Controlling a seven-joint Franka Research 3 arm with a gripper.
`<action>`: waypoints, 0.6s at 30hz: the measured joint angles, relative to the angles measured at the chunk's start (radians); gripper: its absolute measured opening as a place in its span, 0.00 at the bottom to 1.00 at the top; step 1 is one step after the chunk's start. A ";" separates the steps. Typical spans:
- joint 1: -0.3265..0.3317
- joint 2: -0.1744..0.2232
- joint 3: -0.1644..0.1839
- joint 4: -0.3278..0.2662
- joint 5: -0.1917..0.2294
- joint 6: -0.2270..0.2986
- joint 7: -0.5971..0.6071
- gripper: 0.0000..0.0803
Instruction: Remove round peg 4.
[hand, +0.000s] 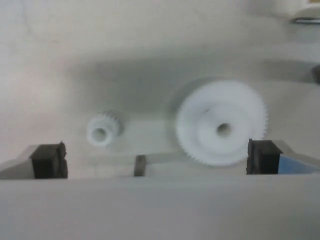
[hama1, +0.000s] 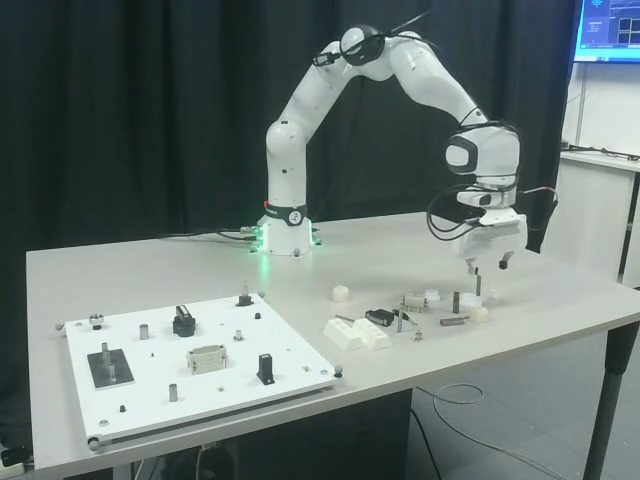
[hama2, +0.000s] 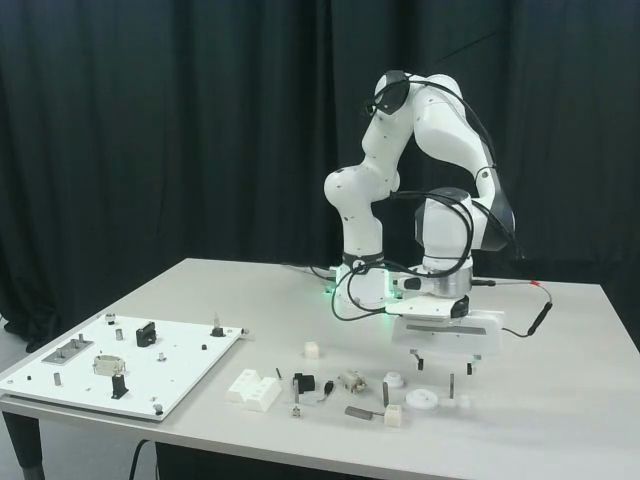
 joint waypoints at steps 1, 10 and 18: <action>0.000 0.000 -0.005 0.003 -0.001 -0.005 0.000 1.00; -0.011 0.000 -0.052 0.028 -0.014 -0.043 -0.026 1.00; -0.031 0.000 -0.111 0.046 -0.047 -0.088 -0.069 1.00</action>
